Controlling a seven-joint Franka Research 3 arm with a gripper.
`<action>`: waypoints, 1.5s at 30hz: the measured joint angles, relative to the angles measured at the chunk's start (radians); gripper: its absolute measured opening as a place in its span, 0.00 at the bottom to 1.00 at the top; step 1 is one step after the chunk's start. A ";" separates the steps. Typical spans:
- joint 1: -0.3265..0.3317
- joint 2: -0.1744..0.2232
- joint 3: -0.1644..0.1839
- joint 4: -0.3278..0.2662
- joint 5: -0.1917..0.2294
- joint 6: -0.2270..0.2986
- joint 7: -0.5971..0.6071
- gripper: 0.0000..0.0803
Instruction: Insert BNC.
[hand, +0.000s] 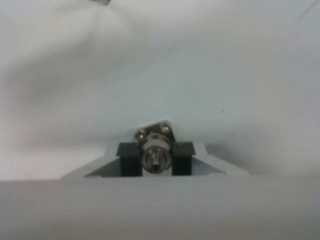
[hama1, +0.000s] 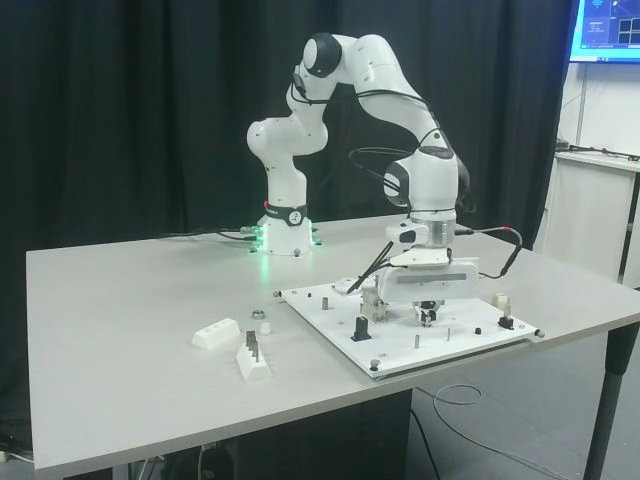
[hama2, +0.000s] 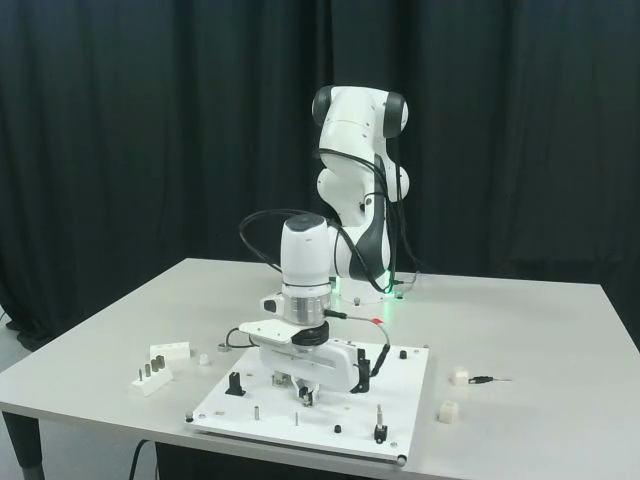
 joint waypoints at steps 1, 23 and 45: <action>0.000 0.000 0.000 0.000 0.000 0.000 0.008 0.15; 0.001 0.001 0.000 0.002 -0.002 0.000 0.211 0.15; 0.002 0.002 0.000 0.004 -0.003 0.000 0.434 0.15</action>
